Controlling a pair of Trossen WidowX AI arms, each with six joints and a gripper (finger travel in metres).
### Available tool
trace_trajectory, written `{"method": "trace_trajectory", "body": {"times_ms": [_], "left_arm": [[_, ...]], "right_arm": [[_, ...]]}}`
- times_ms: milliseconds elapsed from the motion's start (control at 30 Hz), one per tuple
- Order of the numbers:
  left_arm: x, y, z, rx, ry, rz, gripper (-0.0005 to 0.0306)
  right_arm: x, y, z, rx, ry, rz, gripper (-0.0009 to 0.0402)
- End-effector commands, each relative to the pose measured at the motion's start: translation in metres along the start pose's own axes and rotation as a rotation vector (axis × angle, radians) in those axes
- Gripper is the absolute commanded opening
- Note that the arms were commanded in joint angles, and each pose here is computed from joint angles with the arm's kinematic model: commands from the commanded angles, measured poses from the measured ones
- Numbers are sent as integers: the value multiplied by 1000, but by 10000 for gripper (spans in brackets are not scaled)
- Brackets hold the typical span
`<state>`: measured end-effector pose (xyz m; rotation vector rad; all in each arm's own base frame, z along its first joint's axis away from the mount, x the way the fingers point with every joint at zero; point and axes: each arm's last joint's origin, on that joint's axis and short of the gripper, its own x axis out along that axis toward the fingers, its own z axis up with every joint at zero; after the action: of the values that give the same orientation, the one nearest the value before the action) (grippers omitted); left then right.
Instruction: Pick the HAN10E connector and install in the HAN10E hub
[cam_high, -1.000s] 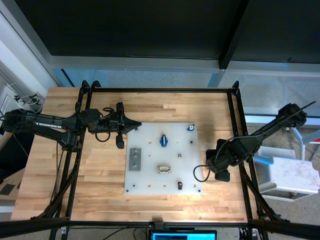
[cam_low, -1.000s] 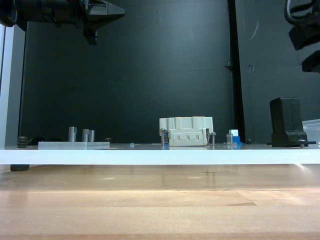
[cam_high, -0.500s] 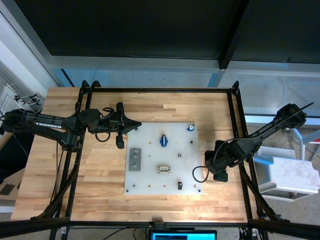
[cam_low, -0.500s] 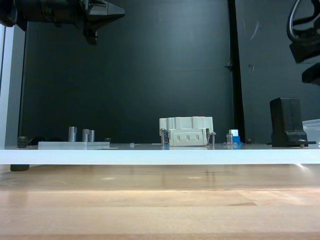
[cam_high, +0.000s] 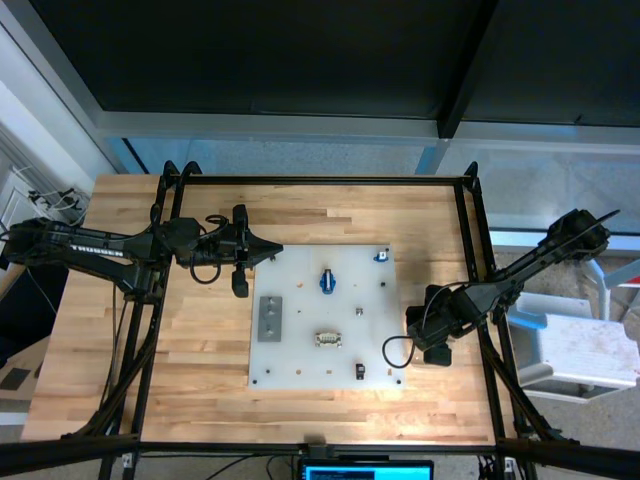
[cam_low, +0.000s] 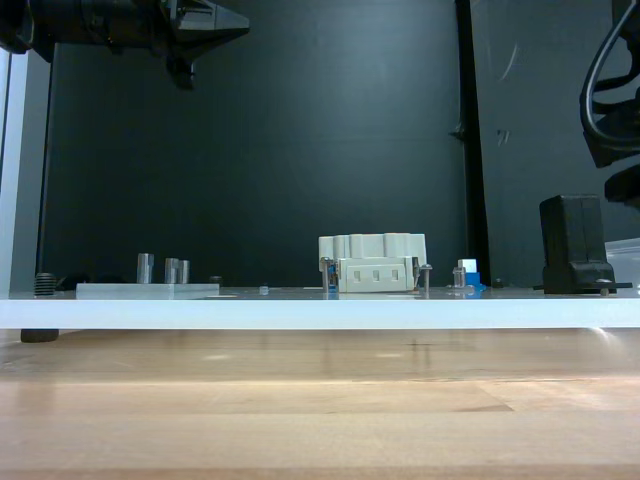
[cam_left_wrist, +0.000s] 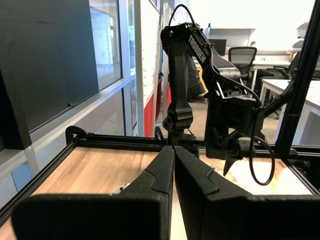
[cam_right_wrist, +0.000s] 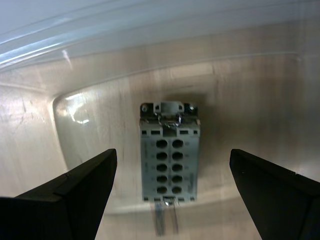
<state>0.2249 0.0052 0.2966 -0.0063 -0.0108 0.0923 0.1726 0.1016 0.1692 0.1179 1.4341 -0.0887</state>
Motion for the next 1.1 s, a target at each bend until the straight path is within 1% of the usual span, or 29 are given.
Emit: {"method": "trace_trajectory", "body": {"times_ms": [33, 267, 367, 467, 600, 900, 1000, 1100], "left_arm": [[0, 0, 0, 0, 0, 0, 0], [0, 0, 0, 0, 0, 0, 0], [0, 0, 0, 0, 0, 0, 0], [0, 0, 0, 0, 0, 0, 0], [0, 0, 0, 0, 0, 0, 0], [0, 0, 0, 0, 0, 0, 0], [0, 0, 0, 0, 0, 0, 0], [0, 0, 0, 0, 0, 0, 0]], "right_arm": [[3, -1, -1, 1, -4, 2, 308], [10, -2, -3, -8, 20, -16, 288], [10, -2, -3, -9, 19, -16, 276], [10, -2, -3, -11, 19, -15, 253], [9, -2, -3, -10, 15, -12, 206], [9, -2, -3, -8, 14, -12, 84], [9, -2, -3, -6, 14, -10, 49], [6, -2, -2, -8, 9, 3, 20]]}}
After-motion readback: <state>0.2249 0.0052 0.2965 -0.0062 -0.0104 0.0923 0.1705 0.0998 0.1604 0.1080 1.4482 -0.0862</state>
